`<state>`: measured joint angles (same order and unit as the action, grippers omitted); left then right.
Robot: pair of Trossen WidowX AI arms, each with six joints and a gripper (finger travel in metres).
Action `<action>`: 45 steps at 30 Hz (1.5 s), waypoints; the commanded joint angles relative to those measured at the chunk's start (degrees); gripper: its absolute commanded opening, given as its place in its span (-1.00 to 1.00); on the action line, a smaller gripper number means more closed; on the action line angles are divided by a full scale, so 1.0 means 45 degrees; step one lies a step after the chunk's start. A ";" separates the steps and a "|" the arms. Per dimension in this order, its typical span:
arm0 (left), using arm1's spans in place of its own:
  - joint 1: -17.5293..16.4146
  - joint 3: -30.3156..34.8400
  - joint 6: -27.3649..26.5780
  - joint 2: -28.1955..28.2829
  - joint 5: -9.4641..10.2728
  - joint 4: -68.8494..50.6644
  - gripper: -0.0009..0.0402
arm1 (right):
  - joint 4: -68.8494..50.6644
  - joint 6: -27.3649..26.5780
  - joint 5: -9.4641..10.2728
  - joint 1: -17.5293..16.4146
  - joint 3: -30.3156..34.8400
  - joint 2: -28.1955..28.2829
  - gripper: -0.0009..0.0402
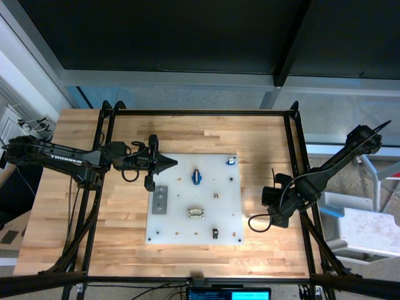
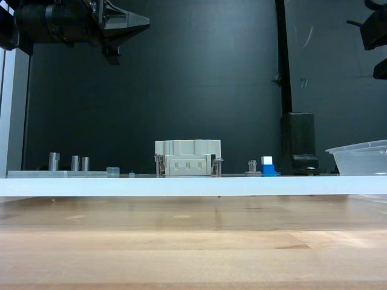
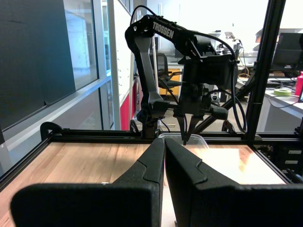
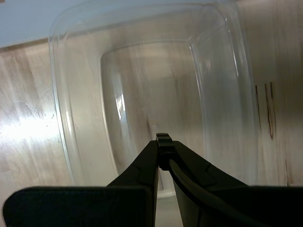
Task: Remove the USB connector from the USB hub and place in the container
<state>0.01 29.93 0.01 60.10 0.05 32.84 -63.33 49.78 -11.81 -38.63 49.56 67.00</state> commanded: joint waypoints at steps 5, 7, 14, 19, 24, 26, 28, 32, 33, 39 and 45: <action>0.0000 0.0005 0.0000 0.0005 -0.0005 0.0000 -0.95 | 0.0097 -0.0073 -0.0019 -0.0015 -0.0083 -0.0010 -0.85; 0.0000 0.0005 0.0000 0.0005 -0.0005 0.0000 -0.95 | 0.0107 -0.0068 -0.0019 -0.0015 -0.0083 -0.0010 -0.72; 0.0000 0.0005 0.0000 0.0005 -0.0005 0.0000 -0.95 | 0.0165 0.0170 -0.0015 -0.0029 -0.0078 -0.0010 -0.16; -0.0005 0.0005 0.0000 0.0005 -0.0005 0.0000 -0.95 | 0.0199 0.0233 -0.0024 -0.0029 -0.0078 -0.0010 0.08; 0.0000 0.0005 0.0000 0.0005 -0.0005 0.0000 -0.95 | 0.0233 0.0282 -0.0034 -0.0029 -0.0078 -0.0010 0.12; 0.0000 0.0005 0.0000 0.0005 -0.0005 0.0000 -0.95 | 0.0238 0.0282 -0.0034 -0.0034 -0.0078 -0.0010 0.11; 0.0000 0.0005 0.0000 0.0005 -0.0005 0.0000 -0.95 | 0.0238 0.0287 -0.0034 -0.0034 -0.0078 -0.0010 0.10; 0.0000 0.0005 0.0000 0.0005 -0.0005 0.0000 -0.95 | 0.0253 0.0316 -0.0029 -0.0034 -0.0078 -0.0010 0.07; 0.0000 0.0005 0.0000 0.0005 -0.0005 0.0000 -0.95 | 0.0257 0.0316 -0.0029 -0.0034 -0.0078 -0.0010 0.07; -0.0005 0.0005 0.0000 0.0005 -0.0005 0.0000 -0.95 | 0.0291 0.0321 -0.0029 -0.0034 -0.0078 -0.0010 0.08; -0.0005 0.0005 0.0000 0.0005 -0.0005 0.0000 -0.95 | 0.0325 0.0408 -0.0034 -0.0034 -0.0078 -0.0010 0.08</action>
<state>0.01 29.93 0.01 60.10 0.05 32.82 -61.89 51.37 -11.94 -38.76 49.17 66.94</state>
